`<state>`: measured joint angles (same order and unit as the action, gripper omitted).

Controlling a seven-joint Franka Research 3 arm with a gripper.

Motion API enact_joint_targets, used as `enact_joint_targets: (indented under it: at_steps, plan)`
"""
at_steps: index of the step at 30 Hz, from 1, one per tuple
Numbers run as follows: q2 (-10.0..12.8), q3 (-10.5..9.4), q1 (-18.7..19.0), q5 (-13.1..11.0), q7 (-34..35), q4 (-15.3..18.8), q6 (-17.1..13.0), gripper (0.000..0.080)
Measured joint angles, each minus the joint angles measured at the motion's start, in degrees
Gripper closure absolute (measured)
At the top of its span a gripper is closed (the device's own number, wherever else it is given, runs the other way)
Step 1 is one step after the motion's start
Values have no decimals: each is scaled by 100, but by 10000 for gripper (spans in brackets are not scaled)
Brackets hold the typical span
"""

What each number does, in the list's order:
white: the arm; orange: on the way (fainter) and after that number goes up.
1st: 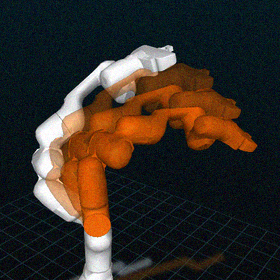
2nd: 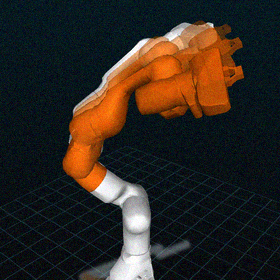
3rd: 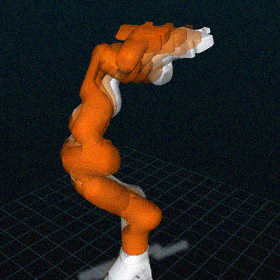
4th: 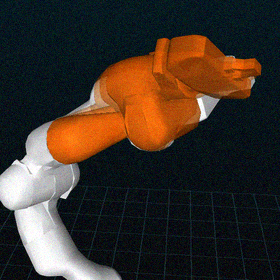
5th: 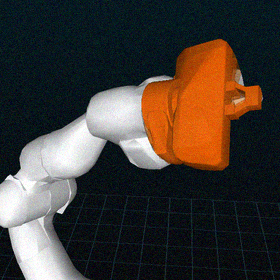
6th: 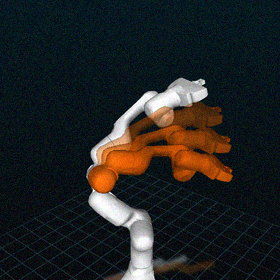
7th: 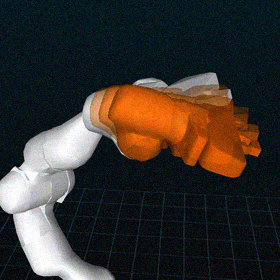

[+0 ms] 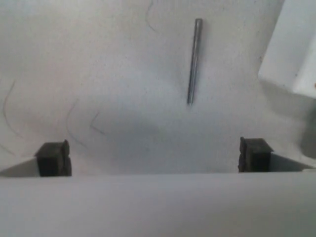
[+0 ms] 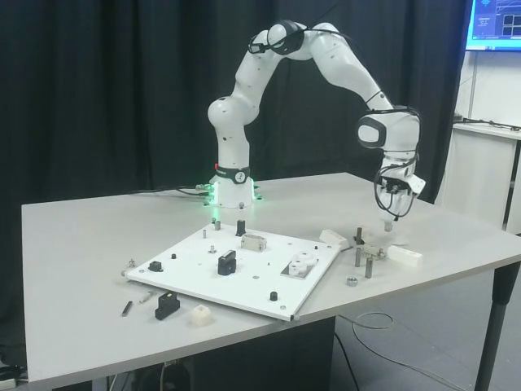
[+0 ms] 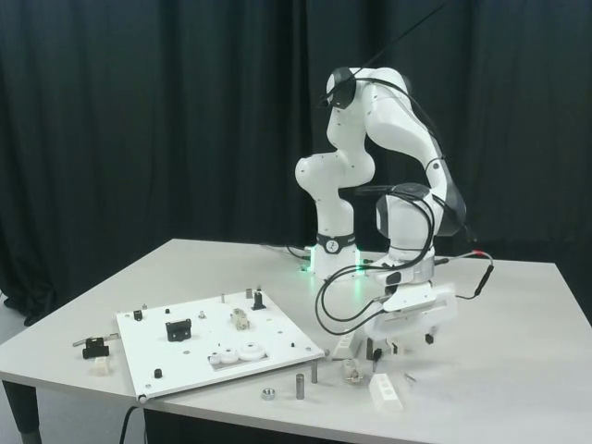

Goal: Remove round peg 2.

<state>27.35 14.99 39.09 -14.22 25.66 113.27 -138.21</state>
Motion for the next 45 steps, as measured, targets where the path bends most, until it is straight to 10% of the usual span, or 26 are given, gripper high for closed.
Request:
enact_joint_targets:
  at_steps: [3,4,45]
  plan:
    - [0,0,5,1,10,-53,85,342]
    - [0,0,6,2,12,-71,114,20]
    - [0,37,6,103,190,-275,363,3]
